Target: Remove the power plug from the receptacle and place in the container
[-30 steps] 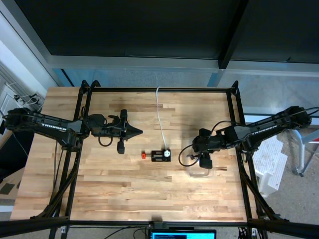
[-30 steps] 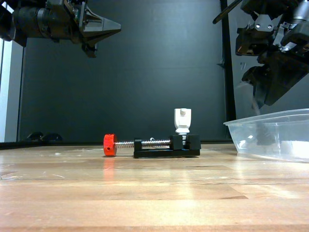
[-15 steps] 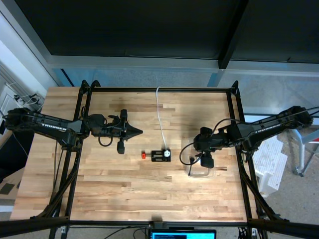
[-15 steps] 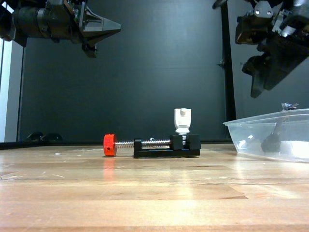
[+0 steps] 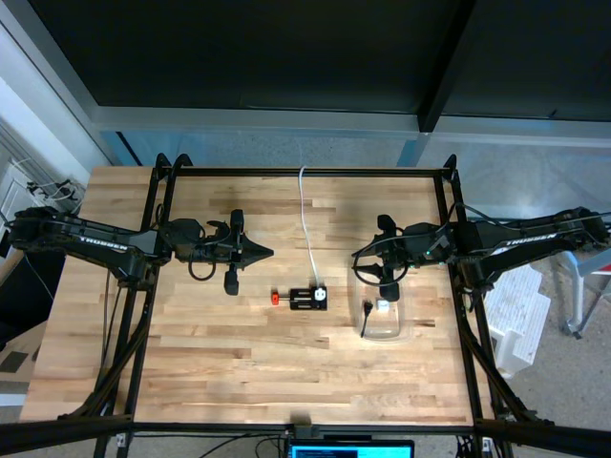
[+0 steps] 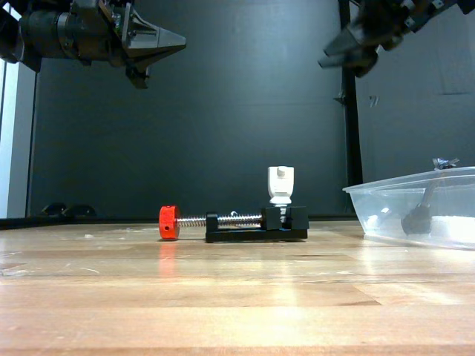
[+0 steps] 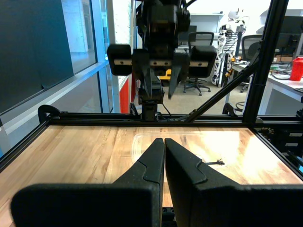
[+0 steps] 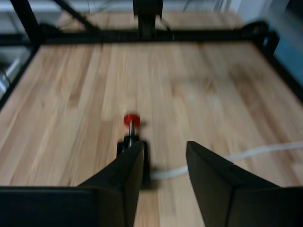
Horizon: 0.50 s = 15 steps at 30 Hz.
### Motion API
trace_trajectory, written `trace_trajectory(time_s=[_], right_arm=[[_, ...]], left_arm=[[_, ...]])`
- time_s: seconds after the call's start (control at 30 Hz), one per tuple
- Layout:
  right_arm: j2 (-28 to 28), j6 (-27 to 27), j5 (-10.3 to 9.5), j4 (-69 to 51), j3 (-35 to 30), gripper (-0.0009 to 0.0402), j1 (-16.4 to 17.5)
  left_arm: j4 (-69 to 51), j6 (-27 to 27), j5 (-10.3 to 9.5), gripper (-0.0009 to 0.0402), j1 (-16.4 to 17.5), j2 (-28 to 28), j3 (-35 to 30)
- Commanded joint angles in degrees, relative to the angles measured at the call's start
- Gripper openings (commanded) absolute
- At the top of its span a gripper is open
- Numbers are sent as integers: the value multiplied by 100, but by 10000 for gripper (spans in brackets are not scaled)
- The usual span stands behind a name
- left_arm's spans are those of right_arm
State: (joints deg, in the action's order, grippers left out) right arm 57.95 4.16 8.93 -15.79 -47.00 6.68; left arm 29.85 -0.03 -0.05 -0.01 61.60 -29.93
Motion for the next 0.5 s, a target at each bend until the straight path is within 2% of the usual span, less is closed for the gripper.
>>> trace_trajectory(time_s=[0.03,0.17,0.27,0.5], right_arm=[[-11,-87,-59,608,127,79,-101],[-13,-129,-297,1416,393,33,-227],[-42,-216,-295,1687,516,-1,-260],[-122,-262,-264,2824,1014,-1,-308]], left_arm=[[2,2,2,0,0,0,-2],[2,2,2,0,0,0,-2],[2,2,2,0,2,0,-2],[2,2,2,0,0,0,-2]])
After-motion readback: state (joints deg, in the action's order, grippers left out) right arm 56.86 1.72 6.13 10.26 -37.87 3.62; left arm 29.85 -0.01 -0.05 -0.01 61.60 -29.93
